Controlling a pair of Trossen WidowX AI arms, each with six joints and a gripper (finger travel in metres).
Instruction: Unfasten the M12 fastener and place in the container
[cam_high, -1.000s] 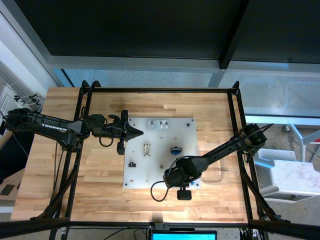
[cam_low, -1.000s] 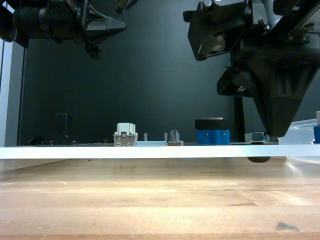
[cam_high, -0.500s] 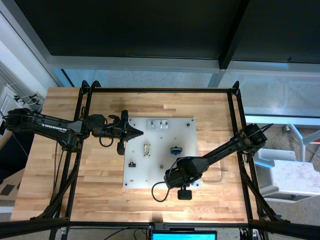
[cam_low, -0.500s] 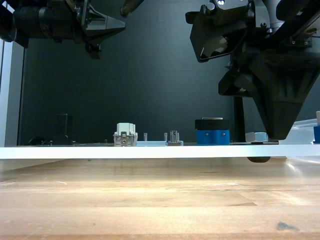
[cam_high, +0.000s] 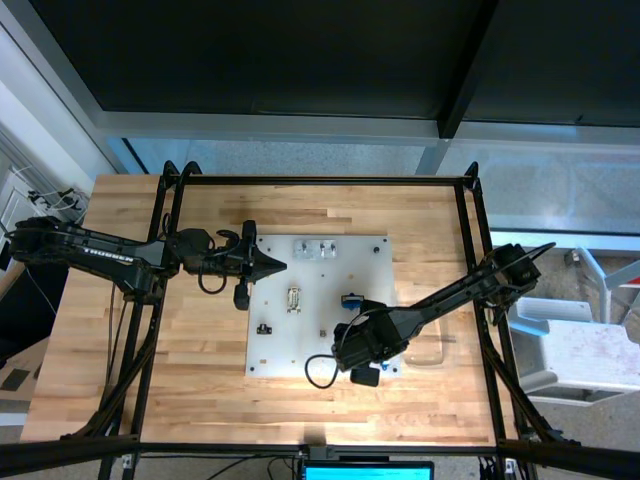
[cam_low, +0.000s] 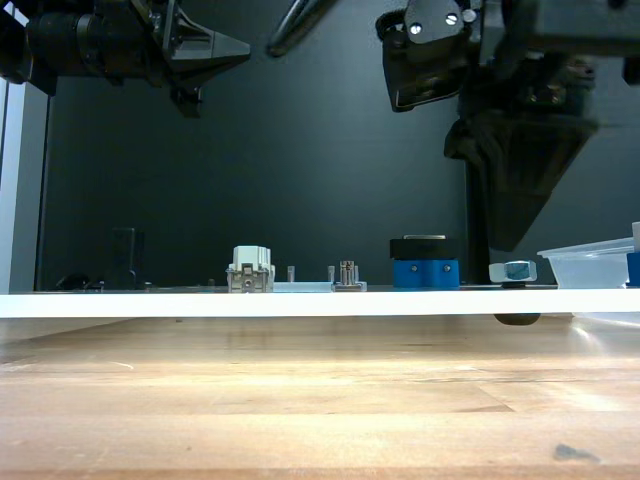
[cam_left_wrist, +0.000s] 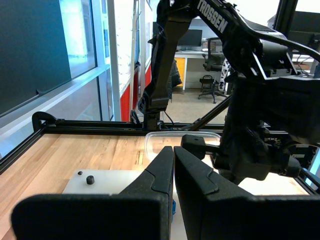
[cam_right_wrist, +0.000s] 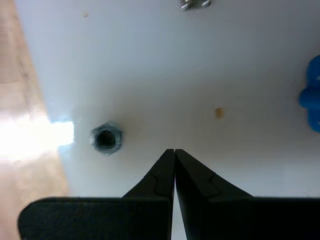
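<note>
Pinched shut on nothing, my right end effector (cam_right_wrist: 174, 150) hangs just beside the silver nut (cam_right_wrist: 106, 138), seemingly on its stud at the white board's (cam_right_wrist: 200, 75) near right edge, so I should open and centre over it first; my closed left end effector (cam_left_wrist: 173, 148) idles above the board's left edge.

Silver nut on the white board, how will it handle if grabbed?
The nut looks small, metal: likely rigid, slippery. Lying flat, it'd probably slide, not roll. Right claw hovers shut beside it; left claw shut, over the board.
</note>
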